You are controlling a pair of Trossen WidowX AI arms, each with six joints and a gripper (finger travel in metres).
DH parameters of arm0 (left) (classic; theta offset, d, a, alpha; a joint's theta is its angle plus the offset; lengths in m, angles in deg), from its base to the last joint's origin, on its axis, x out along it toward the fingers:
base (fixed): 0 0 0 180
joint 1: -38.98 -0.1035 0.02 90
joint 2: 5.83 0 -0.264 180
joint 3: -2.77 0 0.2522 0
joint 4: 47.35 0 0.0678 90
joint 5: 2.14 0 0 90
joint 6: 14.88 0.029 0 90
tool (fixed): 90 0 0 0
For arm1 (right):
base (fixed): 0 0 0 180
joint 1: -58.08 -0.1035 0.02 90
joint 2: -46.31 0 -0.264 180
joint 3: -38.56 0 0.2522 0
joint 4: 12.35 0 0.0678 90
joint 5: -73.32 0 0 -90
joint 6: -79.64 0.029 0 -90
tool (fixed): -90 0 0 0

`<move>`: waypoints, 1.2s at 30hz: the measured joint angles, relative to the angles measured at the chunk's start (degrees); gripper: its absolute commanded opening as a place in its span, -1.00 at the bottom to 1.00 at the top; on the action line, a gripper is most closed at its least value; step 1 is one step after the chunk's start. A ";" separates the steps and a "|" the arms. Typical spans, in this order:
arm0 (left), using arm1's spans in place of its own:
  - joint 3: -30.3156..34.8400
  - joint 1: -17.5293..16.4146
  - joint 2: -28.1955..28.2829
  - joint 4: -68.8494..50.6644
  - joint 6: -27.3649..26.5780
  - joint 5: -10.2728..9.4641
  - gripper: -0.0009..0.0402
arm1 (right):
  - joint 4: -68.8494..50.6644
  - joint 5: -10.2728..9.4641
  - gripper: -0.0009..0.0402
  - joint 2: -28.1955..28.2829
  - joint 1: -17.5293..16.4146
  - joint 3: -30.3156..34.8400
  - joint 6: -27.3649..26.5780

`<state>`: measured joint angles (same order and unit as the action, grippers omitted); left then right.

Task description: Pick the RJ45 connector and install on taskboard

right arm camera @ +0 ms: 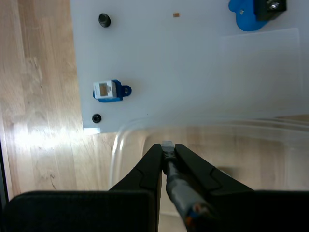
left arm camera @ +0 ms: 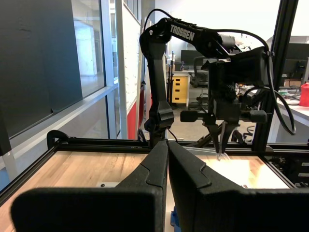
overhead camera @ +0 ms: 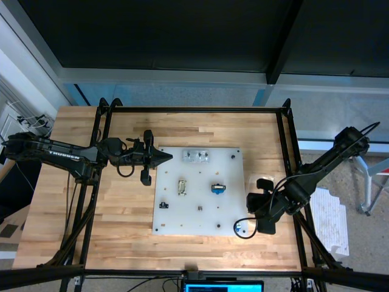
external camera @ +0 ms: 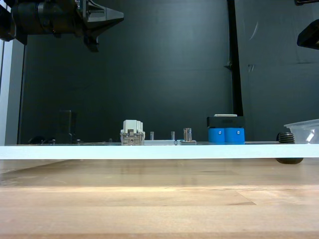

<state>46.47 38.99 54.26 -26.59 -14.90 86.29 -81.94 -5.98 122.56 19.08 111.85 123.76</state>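
Right wrist view: the right pincer (right arm camera: 166,147) is squeezed shut on the RJ45 connector (right arm camera: 167,143). The plug's small grey tip pokes out just past the fingertips, and a grey cord (right arm camera: 179,191) runs back between the two fingers. The pincer points down, and under it is the curved rim of a clear tray (right arm camera: 117,145). The tray lies on the wooden bench (right arm camera: 38,96), just beside the edge of the white taskboard (right arm camera: 193,72). The plug is up in the air, not on the board. On the board, near its corner, sits a small blue socket (right arm camera: 108,90). A bigger blue fitting (right arm camera: 241,12) with a black top sits farther along the board. In the high view the left pincer (overhead camera: 165,157) is on the other side, above the far left edge of the board, pointing inward. Its two fingers are pressed together with nothing between them. In the low view it hangs high above the board.
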 measured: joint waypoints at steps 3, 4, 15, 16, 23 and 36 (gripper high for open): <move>0.00 0.00 0.02 -0.02 0.00 0.02 -0.96 | 1.60 -0.02 -0.96 1.40 0.00 0.74 0.15; 0.00 0.00 0.02 -0.02 0.00 0.00 -0.96 | 1.99 0.00 -0.96 2.03 0.00 1.11 0.13; 0.02 0.00 0.02 -0.02 0.00 0.02 -0.96 | 3.69 0.15 -0.96 7.65 -0.37 4.26 -1.99; 0.00 0.00 0.00 0.00 0.00 0.02 -0.96 | 4.13 0.15 -0.96 8.09 -0.39 4.48 -2.10; 0.02 0.00 0.02 -0.02 0.00 0.00 -0.96 | 5.11 0.02 -0.96 11.21 -0.42 6.25 -2.71; 0.00 0.00 0.00 0.00 0.00 0.00 -0.96 | 7.50 0.02 -0.96 14.62 -1.01 7.96 -3.13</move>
<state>46.47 38.99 54.26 -26.59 -14.90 86.29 -74.45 -5.96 137.18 18.07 119.80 120.63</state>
